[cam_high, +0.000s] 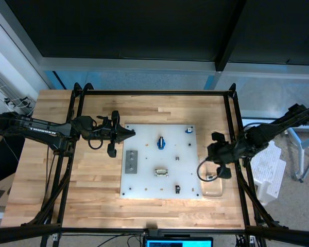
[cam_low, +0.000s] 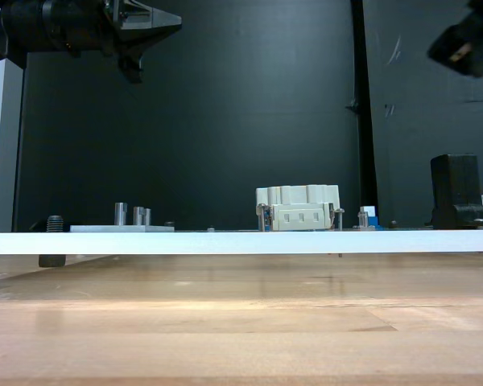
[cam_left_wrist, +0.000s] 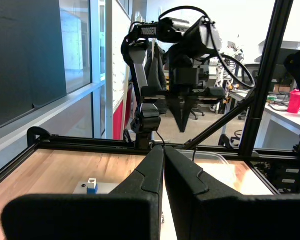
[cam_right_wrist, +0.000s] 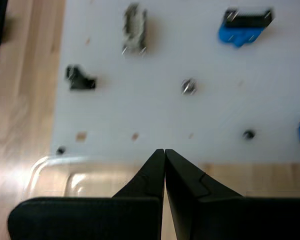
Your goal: Pick the USB connector and install on taskboard
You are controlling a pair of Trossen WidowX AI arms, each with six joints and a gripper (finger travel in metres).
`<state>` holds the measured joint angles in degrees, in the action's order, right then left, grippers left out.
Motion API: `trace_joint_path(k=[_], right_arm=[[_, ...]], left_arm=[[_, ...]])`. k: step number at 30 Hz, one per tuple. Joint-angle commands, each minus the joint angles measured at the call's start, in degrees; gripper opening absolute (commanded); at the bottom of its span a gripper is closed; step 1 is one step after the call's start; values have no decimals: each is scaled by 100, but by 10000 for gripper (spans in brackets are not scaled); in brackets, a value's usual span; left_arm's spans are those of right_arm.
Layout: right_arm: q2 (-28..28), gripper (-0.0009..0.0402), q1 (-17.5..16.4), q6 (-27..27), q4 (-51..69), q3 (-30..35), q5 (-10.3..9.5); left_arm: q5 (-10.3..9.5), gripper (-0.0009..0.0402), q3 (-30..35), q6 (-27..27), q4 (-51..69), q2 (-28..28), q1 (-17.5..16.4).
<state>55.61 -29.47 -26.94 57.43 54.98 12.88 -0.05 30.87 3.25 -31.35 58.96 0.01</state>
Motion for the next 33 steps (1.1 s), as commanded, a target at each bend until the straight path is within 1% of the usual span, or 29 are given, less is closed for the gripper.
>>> trace_joint_path(k=[1,5,9,15,17,21,28,33], right_arm=[[-66,0,-409,-352,168,-9,118],[-79,0,-890,-693,352,-9,131],[-76,0,-1342,-1034,485,-9,350],[-76,0,-1910,-1711,713,-9,442],[-63,0,-2065,-1910,721,-9,564],[33,0,-2280,-2197,839,-9,577],[474,0,-2485,-2433,852,-9,573],[612,0,-2625,-2822,883,-57,549]], left_arm=[[2,0,0,-2,0,0,0],[2,0,0,-2,0,0,0],[2,0,2,-2,0,0,0],[2,0,0,-2,-2,0,0],[2,0,0,-2,0,0,-2],[2,0,0,-2,-2,0,0],[2,0,0,-2,-2,0,0],[2,0,0,-2,-2,0,0]])
